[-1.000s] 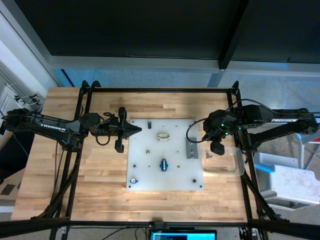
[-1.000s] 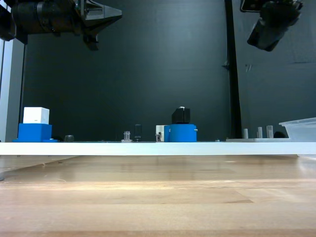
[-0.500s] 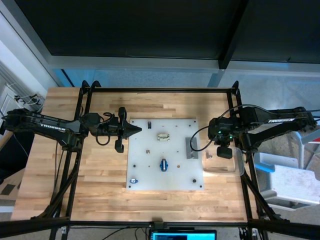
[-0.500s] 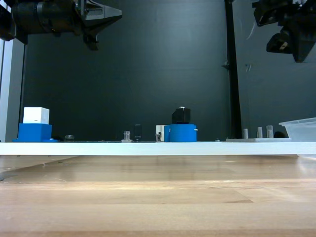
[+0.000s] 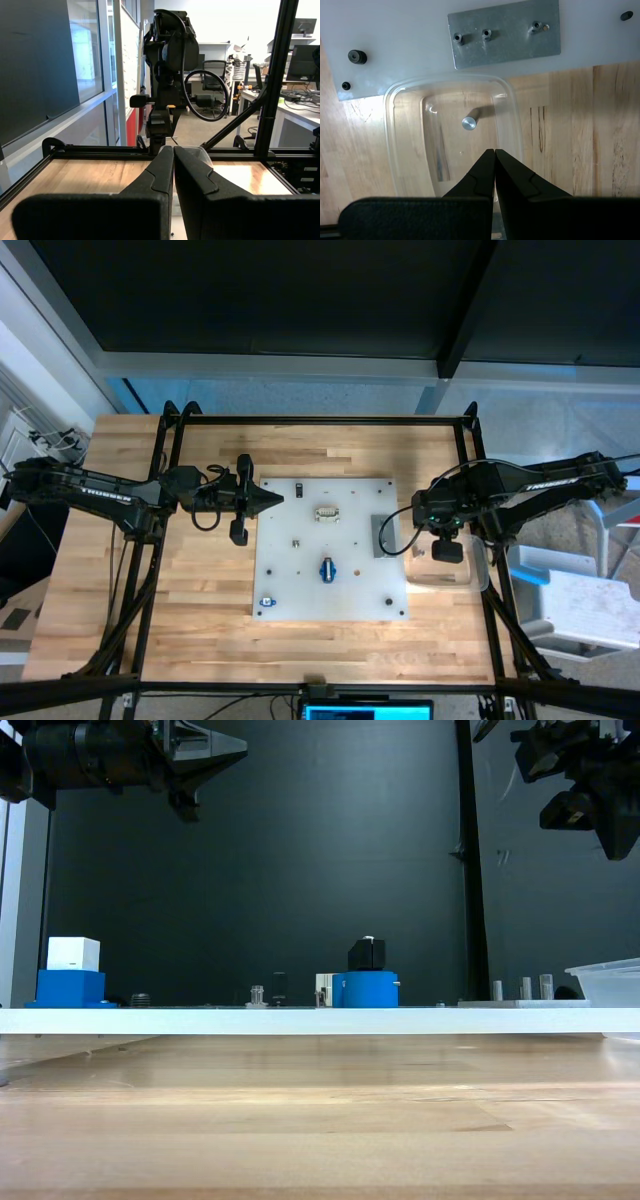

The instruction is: Pick the 16mm cylinder and place it in the taskboard

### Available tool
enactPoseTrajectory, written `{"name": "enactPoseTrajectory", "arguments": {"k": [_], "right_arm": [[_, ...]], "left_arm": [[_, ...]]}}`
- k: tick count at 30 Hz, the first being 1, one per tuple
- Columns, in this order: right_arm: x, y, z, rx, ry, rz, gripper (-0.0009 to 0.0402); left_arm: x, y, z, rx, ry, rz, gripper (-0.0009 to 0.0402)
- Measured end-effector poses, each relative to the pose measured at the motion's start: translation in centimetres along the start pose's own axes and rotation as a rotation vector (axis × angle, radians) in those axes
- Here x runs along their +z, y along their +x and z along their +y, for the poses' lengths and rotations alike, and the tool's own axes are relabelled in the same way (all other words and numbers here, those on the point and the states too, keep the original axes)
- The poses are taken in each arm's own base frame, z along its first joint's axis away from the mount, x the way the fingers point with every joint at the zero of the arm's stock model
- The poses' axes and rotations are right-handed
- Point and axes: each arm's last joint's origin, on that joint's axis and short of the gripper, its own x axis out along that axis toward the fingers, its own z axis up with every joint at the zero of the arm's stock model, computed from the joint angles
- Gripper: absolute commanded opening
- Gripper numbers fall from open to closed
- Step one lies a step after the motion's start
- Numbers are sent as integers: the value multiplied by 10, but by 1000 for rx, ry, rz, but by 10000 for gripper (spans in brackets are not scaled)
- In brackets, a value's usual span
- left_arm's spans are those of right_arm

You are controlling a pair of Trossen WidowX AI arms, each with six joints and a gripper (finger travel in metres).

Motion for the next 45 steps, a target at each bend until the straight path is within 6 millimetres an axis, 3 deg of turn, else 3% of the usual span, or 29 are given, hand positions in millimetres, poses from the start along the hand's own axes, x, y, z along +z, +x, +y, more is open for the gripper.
{"name": "enactPoseTrajectory", "arguments": {"k": [20, 45], "right_arm": [[-4, 17, 20, -37, -56, 19, 154], [-8, 59, 30, -59, -15, -12, 169]], "left_arm": [[0, 0, 0, 0, 0, 0, 0], [0, 0, 0, 0, 0, 0, 0]]}}
